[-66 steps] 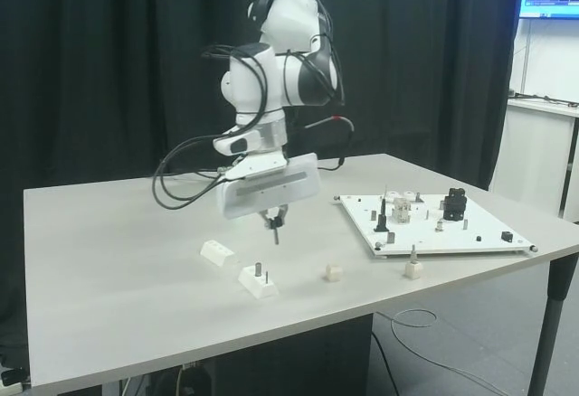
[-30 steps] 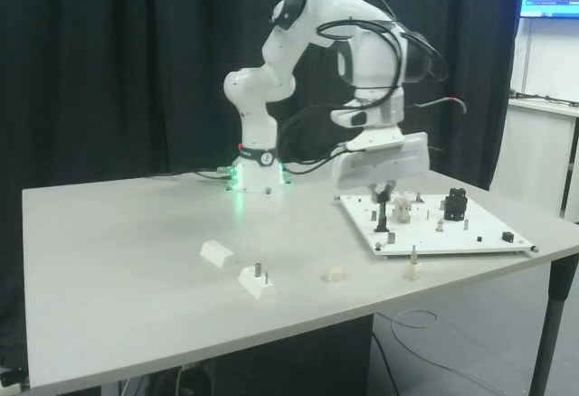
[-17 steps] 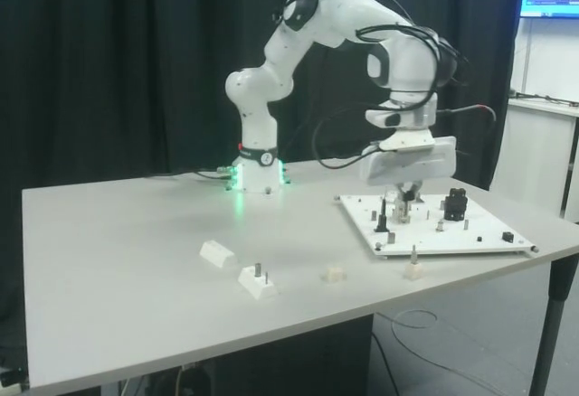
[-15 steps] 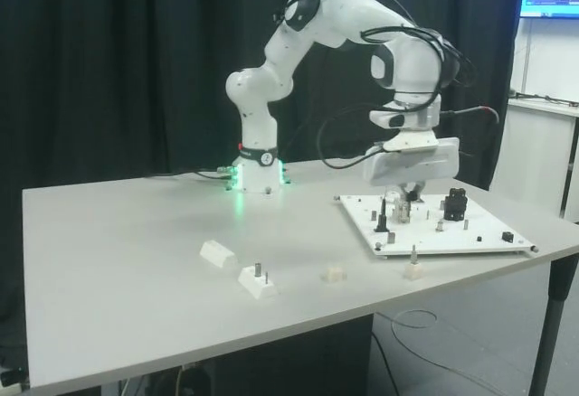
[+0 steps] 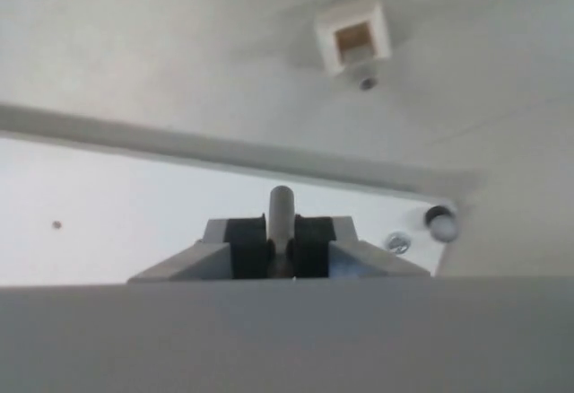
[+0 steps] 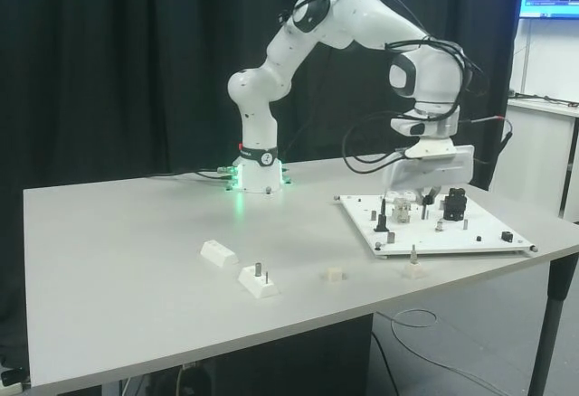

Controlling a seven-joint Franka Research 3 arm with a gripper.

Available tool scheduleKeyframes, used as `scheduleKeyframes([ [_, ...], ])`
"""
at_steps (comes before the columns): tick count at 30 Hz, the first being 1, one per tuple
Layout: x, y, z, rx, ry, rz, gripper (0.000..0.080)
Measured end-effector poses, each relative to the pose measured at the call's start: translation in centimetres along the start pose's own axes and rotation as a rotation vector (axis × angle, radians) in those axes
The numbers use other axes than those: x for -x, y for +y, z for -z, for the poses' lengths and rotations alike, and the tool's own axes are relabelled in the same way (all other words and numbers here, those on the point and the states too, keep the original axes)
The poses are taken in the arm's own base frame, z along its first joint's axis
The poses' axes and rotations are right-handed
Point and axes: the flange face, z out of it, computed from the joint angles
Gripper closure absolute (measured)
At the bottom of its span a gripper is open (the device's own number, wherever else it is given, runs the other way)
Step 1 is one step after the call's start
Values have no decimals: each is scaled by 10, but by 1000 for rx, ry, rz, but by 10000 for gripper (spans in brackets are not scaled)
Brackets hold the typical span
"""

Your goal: Insert round peg 2.

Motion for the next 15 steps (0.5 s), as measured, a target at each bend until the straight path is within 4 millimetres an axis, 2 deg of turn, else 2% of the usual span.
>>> scheduleKeyframes([
  [15,36,2,-30,31,19,-21,741],
])
